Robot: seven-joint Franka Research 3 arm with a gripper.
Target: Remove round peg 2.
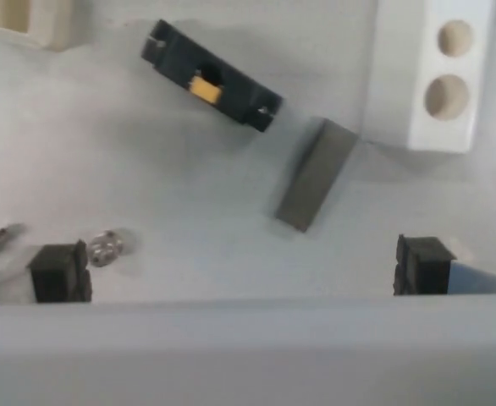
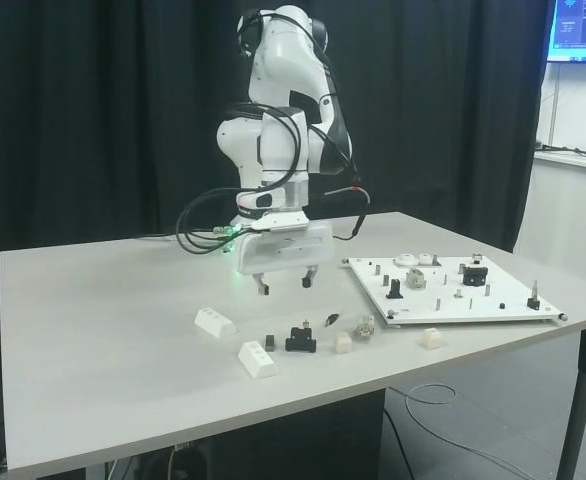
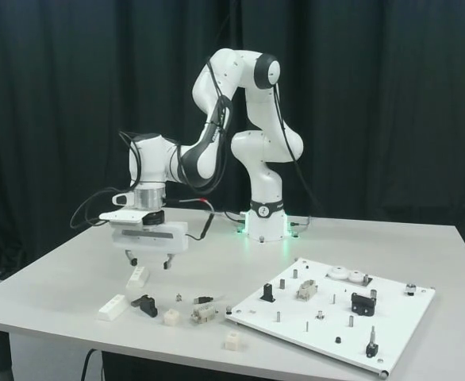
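i see the gripper (image 2: 284, 283) hanging above the grey table (image 2: 93, 300), fingers spread apart and holding nothing. which peg on the white board (image 2: 493, 305) is round peg 2, i cannot tell.

Black curtains (image 3: 391, 103) fill the whole backdrop behind the grey table (image 2: 93, 320), with a lit monitor (image 2: 581, 30) at upper right of the first room view, a white cabinet (image 2: 563, 210) below it, cable (image 2: 443, 420) on floor.
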